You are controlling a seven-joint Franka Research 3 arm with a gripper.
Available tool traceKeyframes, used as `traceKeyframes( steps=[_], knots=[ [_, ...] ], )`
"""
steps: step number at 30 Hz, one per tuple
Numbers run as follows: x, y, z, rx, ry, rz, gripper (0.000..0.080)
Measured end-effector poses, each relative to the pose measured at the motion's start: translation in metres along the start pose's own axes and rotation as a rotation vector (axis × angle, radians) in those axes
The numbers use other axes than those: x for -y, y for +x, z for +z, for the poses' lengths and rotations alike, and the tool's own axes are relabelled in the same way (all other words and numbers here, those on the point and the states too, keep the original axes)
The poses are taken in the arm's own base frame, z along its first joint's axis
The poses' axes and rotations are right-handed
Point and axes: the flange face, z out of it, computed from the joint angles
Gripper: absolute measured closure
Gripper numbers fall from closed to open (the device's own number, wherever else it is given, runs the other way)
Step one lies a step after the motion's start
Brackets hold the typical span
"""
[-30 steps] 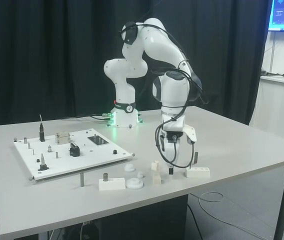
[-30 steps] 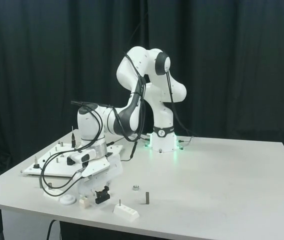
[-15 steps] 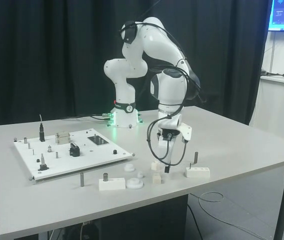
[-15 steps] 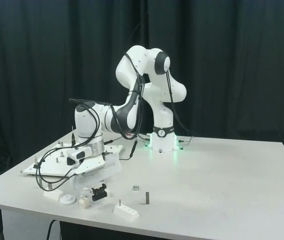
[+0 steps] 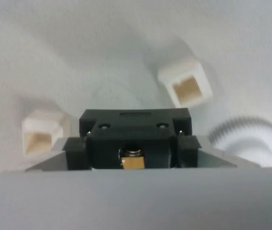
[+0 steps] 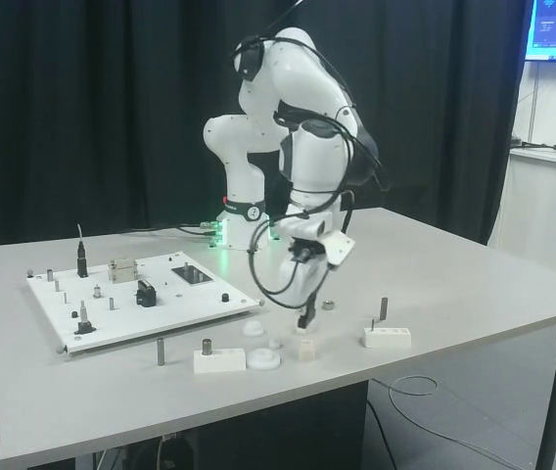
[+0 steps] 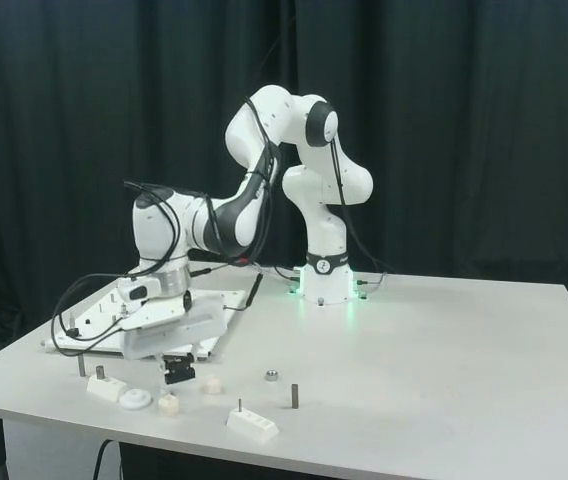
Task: Insert D-SUB.
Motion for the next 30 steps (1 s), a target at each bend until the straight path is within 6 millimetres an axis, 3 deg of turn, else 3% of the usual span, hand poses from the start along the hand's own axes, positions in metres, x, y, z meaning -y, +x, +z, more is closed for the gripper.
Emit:
traceKeyframes(
  steps=[13,30],
  knots=[
    [-0.050,-0.023,-0.026,0.064,-0.007,0.085,0.0423],
    [-0.133,-0.064,-0.052,0.109,0.031,0.198,0.0423]
  ],
)
